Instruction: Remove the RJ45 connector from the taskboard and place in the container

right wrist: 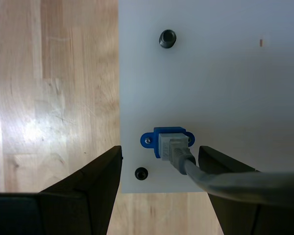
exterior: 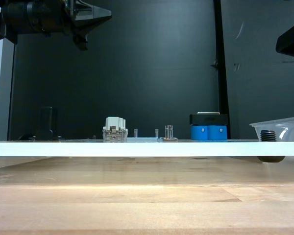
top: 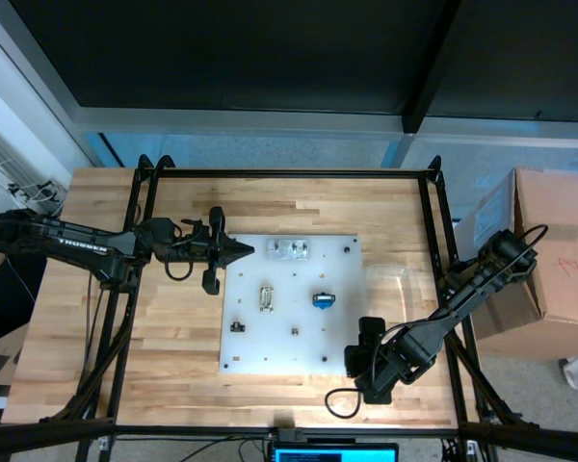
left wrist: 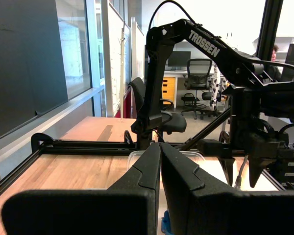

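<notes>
Left gripper [top: 243, 250] hangs high over the left edge of the taskboard [top: 279, 346], fingers pressed together. On to the RJ45 connector [right wrist: 172, 146]: seated in its blue socket [right wrist: 161, 132], grey cable [right wrist: 191, 166] trailing. Right gripper [right wrist: 160, 149] hovers above it, fingers spread wide. Light, stiff plug, I'd judge; pinch the body, not the limp cable.

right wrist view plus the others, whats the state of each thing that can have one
RJ45 connector: plugged into its blue seat on the board, cable attached, not held
right claw: open, above the connector, a finger each side
left claw: shut, empty, raised over the board's left edge
container: upright, connector not in it
</notes>
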